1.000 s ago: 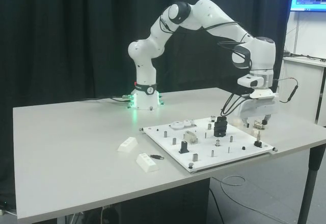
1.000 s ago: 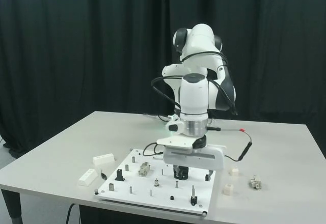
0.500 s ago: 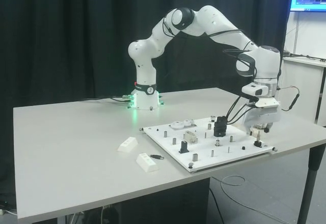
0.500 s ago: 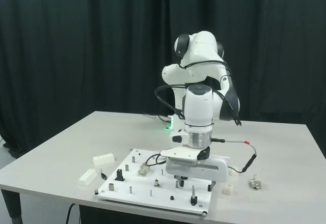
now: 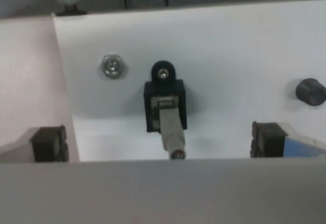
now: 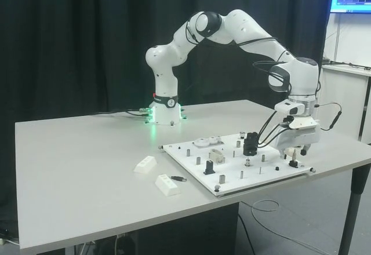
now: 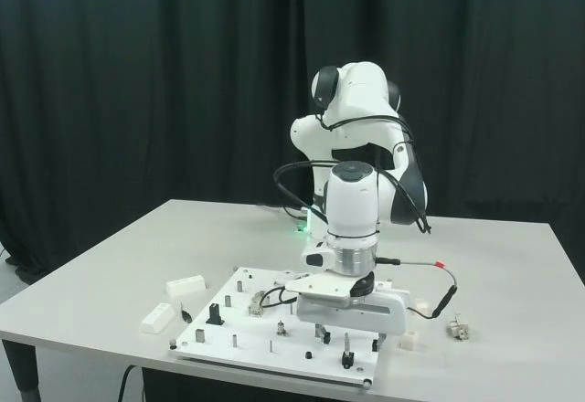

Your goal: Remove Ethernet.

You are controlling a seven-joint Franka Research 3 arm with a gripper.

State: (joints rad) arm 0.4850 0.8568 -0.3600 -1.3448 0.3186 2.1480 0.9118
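White board (image 6: 232, 177) under your arm (image 6: 243, 26), operator, and your gripper (image 5: 158, 145) hangs low over its corner nearest the table's edge. Look down the wrist view: the Ethernet plug (image 5: 170, 132) sits in its black socket (image 5: 165, 104), seated, its grey body sticking up toward the camera. Your two black fingertips (image 5: 50, 143) stand wide apart, one on each side of the plug, well clear of it, holding nothing. Beside the socket you have a hex nut (image 5: 111, 65) on the board, and a black knob (image 5: 311, 91) off toward the other finger. From the first room view, the gripper (image 6: 294, 149) is just above a small black fixture (image 6: 294, 163) at the board's edge, with a taller black block (image 6: 250, 144) standing further in. Two white blocks (image 6: 145, 164) lie on the grey table (image 6: 81, 156) off the board, apart from your arm. In the second room view the hand (image 7: 352, 309) blocks the socket, so the plug can't be seen there.
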